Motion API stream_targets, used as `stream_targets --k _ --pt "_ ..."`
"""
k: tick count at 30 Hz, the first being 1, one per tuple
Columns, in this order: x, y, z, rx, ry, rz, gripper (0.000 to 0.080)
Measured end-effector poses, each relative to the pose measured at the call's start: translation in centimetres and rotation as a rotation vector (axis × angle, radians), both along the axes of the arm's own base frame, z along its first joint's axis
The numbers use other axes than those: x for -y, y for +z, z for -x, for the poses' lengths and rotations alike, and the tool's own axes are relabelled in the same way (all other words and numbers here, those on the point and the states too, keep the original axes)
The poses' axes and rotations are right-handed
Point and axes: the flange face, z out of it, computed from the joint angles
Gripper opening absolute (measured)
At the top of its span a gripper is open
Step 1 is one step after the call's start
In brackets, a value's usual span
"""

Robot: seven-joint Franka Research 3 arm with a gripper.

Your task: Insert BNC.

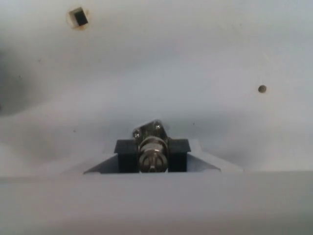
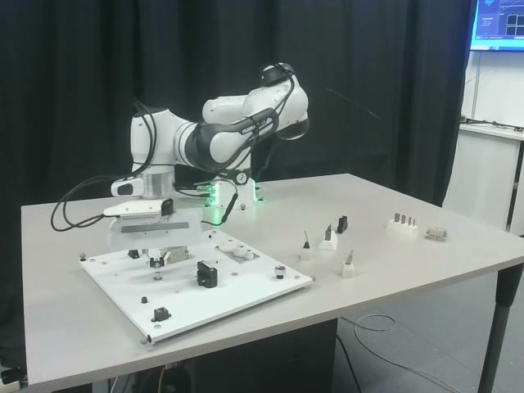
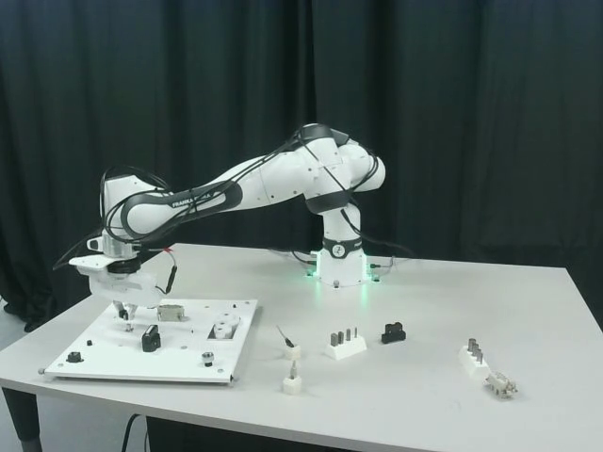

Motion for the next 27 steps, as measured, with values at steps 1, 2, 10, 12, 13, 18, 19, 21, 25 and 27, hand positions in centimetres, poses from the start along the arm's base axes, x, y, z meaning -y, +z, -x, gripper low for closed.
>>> stream_targets --k 1,2,10,12,13,18,19,21,25,27 --pt "0.0 0.0 0.0 0.000 0.000 -0.001 0.0121" --pt "0.0 -0.1 0.0 0.000 0.000 -0.002 0.0121" --pt "0.1 -0.6 -0.1 -0.001 0.001 -0.010 0.0121" --pt "0.0 -0.7 -0.1 -0.001 0.002 -0.012 0.0121" --pt "0.0 -0.7 -0.1 -0.001 0.003 -0.013 0.0121" --pt "0.0 -0.9 -0.2 0.000 0.005 -0.017 0.0121" --pt "0.0 -1.0 -0.2 0.000 0.005 -0.017 0.0121" --pt "0.0 -1.0 -0.2 0.000 0.004 -0.018 0.0121" --pt "0.1 -1.1 -0.1 -0.001 0.003 -0.019 0.0121" --pt "0.2 -1.2 -0.1 -0.001 0.001 -0.020 0.0121"
